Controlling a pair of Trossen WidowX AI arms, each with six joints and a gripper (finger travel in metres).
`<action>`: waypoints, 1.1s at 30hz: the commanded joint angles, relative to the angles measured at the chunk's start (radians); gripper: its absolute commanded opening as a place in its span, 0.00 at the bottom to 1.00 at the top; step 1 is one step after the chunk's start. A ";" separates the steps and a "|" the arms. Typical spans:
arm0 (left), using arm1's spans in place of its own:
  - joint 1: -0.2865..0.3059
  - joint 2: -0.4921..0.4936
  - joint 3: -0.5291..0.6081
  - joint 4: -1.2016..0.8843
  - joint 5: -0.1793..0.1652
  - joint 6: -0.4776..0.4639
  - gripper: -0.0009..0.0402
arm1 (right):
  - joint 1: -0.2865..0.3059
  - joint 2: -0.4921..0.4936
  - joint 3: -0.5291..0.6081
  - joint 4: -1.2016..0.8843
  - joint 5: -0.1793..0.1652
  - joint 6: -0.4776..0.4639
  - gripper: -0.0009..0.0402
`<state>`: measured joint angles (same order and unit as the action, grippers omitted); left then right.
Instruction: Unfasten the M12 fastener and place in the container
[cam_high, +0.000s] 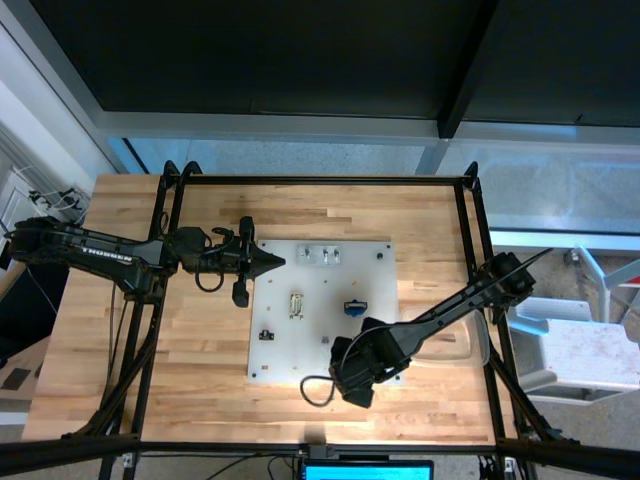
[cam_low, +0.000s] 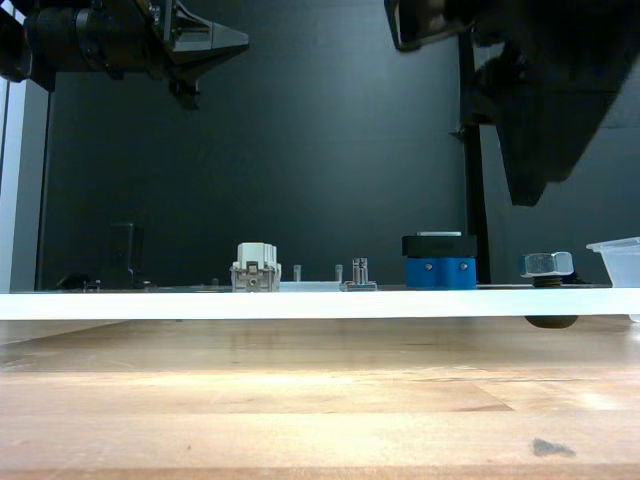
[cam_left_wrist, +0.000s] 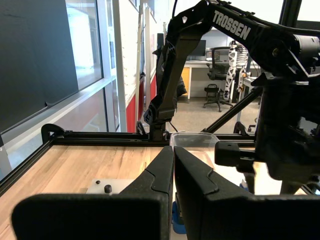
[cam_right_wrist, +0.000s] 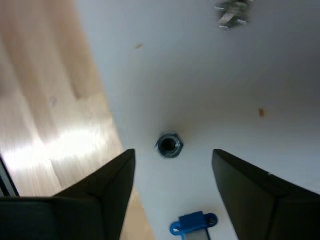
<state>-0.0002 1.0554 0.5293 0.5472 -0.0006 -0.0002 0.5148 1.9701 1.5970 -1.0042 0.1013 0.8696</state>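
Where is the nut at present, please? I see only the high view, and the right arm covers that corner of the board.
Observer: In the low view the nut sits on its stud, ribs showing beneath it.
Operator: Thank you. Does the right gripper hold it?
Observer: No. The right wrist view shows the right gripper open above it, not touching it.
Operator: And the left gripper?
Observer: Its wrist view shows the left gripper shut, above the board's far left edge.
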 joint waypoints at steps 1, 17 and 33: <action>0.000 0.000 0.000 0.000 0.000 0.000 0.02 | -0.001 0.001 -0.005 0.001 0.004 0.135 0.63; 0.000 0.000 0.000 0.000 0.000 0.000 0.02 | -0.004 0.047 -0.015 0.021 -0.001 0.169 0.60; 0.000 0.000 0.000 0.000 0.000 0.000 0.02 | -0.013 0.069 -0.020 0.026 -0.018 0.188 0.54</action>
<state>-0.0002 1.0554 0.5293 0.5476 -0.0006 -0.0002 0.5018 2.0396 1.5780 -0.9787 0.0826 1.0573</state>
